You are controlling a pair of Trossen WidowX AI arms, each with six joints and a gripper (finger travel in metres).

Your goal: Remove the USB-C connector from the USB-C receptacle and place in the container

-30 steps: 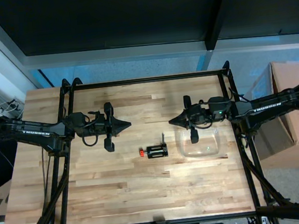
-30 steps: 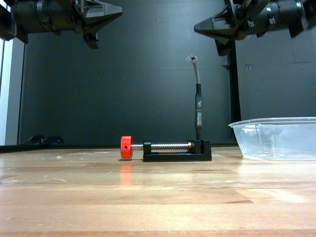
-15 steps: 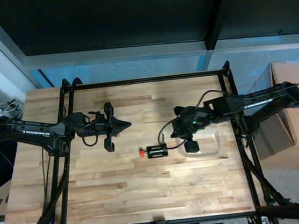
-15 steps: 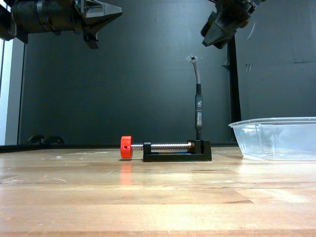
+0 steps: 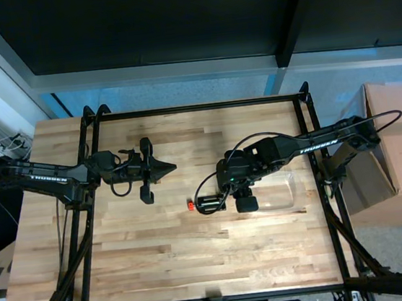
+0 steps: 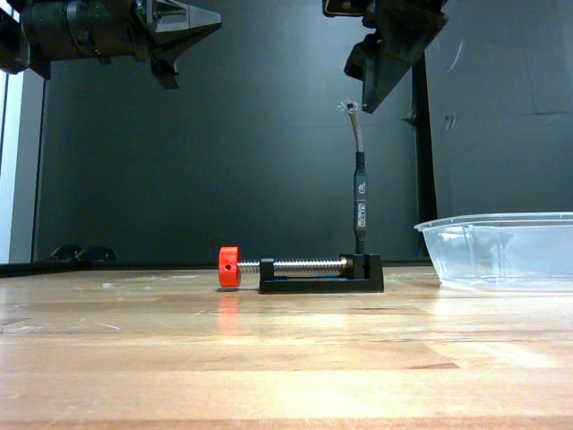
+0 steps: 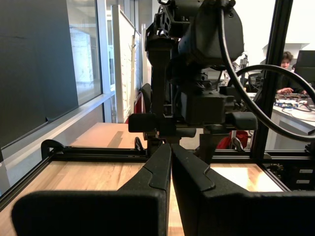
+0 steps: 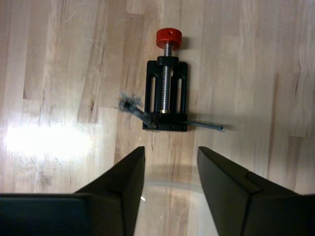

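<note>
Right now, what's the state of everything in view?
Clamp: lying flat on the table.
USB-C plug: upright, seated in the clamp, not held.
Container: upright on the table, right of the clamp.
Left claw: shut, raised over the table's left side.
Right claw: open, above the clamp, pointing down.

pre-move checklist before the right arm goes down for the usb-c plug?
1. Right gripper open: ok, fingers apart.
2. Right gripper lined up on USB-C connector: not ok, it hangs up by the cable end, connector not between the fingers.
3. Connector seated: ok, upright in the clamp, nothing holding it.
4. Container ready: ok, on the table to the clamp's right, apart from it.
5. Left gripper out of the way: ok, shut, high at the left.
6. Clamp fixed to the table: cannot tell.
</note>
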